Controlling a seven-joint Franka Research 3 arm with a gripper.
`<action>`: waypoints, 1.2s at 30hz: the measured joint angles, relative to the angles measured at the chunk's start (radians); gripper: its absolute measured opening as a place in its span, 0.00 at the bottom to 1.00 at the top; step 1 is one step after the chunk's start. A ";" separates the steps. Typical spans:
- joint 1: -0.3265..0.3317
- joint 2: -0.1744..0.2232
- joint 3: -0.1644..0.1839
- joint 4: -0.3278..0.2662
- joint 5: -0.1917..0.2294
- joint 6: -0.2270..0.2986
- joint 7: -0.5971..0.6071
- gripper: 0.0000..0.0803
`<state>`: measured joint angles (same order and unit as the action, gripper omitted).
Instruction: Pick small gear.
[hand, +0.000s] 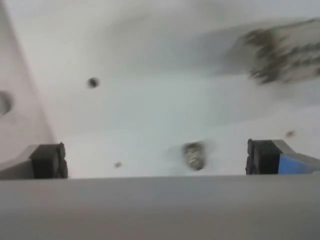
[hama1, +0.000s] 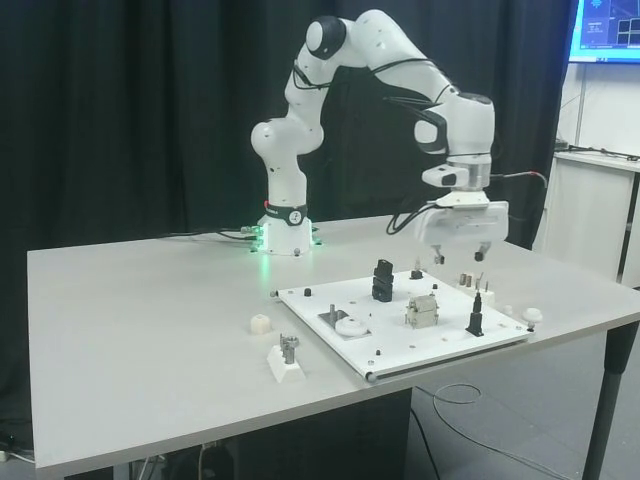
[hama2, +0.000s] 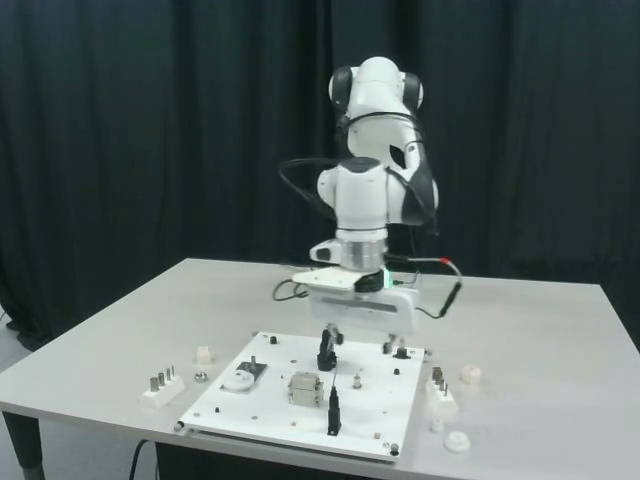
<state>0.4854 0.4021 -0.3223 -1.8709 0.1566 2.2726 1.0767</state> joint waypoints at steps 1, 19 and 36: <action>0.011 0.000 0.000 0.000 0.000 0.000 0.014 1.00; 0.136 0.112 0.001 0.101 -0.011 0.013 0.237 1.00; 0.143 0.246 0.016 0.219 0.008 0.005 0.280 1.00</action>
